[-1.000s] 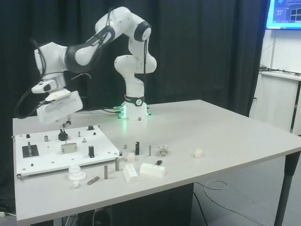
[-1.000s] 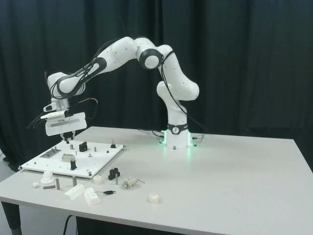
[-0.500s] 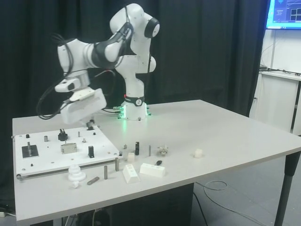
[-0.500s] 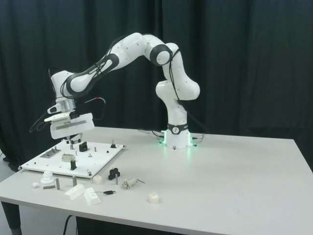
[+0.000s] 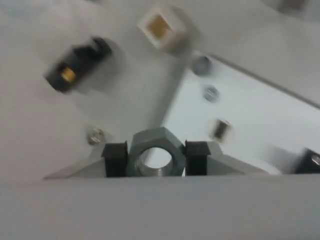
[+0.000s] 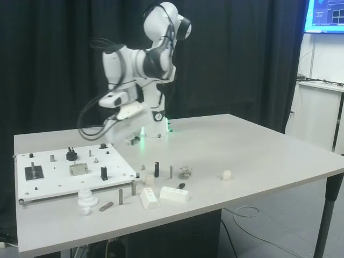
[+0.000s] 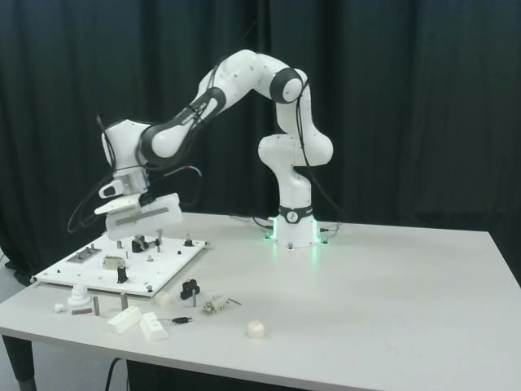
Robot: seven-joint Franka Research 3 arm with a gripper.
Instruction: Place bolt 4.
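The white arm reaches from its base at the rear of the grey table toward the left half of both room views, with the gripper held in the air above the right edge of the white assembly board. In the wrist view the two black fingertips are closed narrowly on a grey hexagonal threaded part, which sits between them at lower centre of the frame; it looks like a nut rather than a bolt, and it is clear of the board and the table. Beneath it, the board's corner fills the right of the wrist frame, carrying small metal studs. A black block lies at upper left and a white cube at top centre, both on the table. In the first room view, loose parts lie at lower centre: white blocks, a white stepped piece and a small white cube farther right.
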